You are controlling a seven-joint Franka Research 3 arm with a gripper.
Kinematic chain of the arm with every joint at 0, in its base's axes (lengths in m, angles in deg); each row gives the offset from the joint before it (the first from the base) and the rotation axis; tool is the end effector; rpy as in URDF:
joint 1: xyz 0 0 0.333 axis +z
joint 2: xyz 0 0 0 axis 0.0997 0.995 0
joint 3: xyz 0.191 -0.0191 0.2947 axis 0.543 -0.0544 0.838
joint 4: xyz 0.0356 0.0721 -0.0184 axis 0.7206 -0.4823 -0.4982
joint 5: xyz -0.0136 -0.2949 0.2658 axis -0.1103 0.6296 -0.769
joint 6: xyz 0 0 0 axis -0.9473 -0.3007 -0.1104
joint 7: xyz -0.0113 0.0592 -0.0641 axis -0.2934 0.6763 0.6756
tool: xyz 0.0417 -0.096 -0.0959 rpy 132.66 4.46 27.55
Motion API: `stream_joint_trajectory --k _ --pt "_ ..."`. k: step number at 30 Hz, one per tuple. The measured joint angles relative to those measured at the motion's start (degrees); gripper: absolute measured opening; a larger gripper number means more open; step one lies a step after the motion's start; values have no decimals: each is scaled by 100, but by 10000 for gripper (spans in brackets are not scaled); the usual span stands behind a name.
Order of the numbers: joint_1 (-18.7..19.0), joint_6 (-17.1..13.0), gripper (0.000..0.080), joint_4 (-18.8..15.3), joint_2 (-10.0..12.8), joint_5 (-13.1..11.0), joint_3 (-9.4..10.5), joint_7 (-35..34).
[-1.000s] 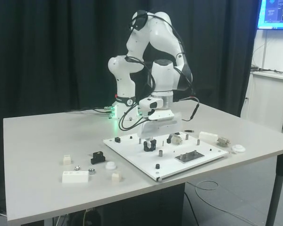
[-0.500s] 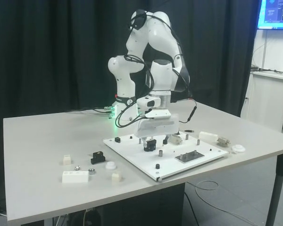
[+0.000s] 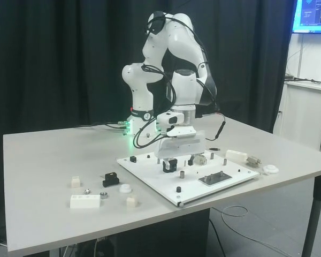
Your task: Remove round peg 4.
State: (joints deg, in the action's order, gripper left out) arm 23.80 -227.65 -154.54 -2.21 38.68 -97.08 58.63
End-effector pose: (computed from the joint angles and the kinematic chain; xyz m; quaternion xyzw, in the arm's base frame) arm 0.6319 -0.1242 0.2319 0.9302 -0.3652 0.0369 0.0054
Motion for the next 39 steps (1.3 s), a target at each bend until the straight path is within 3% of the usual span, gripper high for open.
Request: stream_joint_trajectory --k 17,39 --pt "-226 -148 800 5 130 -6 304 -125" --pt "-327 -167 800 159 323 -6 443 -227"
